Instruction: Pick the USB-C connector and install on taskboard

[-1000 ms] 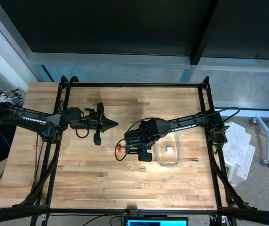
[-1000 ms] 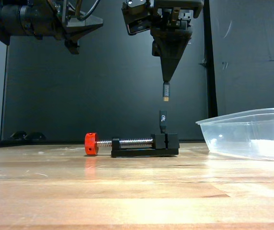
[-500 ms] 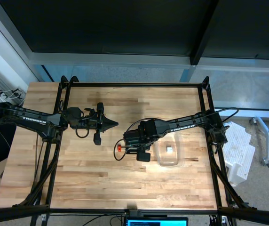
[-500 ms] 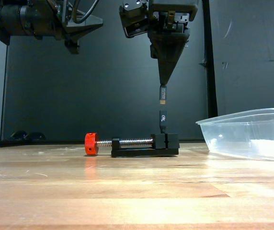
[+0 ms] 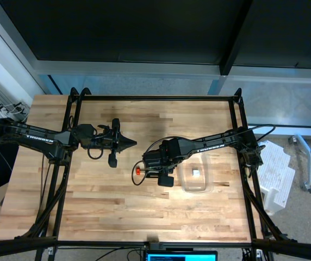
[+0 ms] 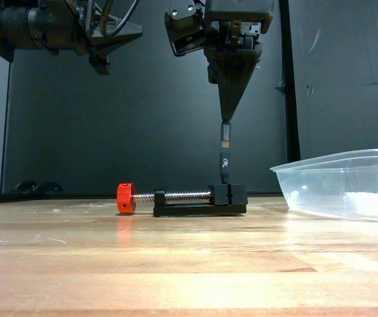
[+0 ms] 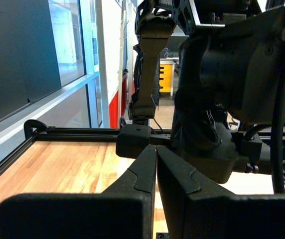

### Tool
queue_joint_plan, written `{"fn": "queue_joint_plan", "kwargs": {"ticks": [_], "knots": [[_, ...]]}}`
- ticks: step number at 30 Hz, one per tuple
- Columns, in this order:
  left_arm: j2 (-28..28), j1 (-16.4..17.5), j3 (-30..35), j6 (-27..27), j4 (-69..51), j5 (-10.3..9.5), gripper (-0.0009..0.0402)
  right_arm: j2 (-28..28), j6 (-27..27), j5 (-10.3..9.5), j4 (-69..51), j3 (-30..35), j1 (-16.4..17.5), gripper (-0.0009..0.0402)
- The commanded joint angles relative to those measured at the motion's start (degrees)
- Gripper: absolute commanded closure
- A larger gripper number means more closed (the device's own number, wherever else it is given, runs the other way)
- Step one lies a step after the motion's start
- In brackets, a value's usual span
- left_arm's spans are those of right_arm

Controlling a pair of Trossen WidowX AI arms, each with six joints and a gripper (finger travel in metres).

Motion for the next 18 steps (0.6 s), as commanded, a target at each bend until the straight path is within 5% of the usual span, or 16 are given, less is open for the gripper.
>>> {"fn": "queue_joint_plan", "kwargs": {"ticks": [1, 18], "knots": [[0.00, 0.02, 0.02, 0.00, 0.00, 0.02, 0.0393, 0.22, 0.00, 0.02, 0.35, -0.02, 0.00, 0.0394], [0.00, 0.00, 0.02, 0.00, 0.04, 0.02, 0.0393, 0.70, 0.26, -0.20, 0.79, -0.42, 0.00, 0.0394]]}}
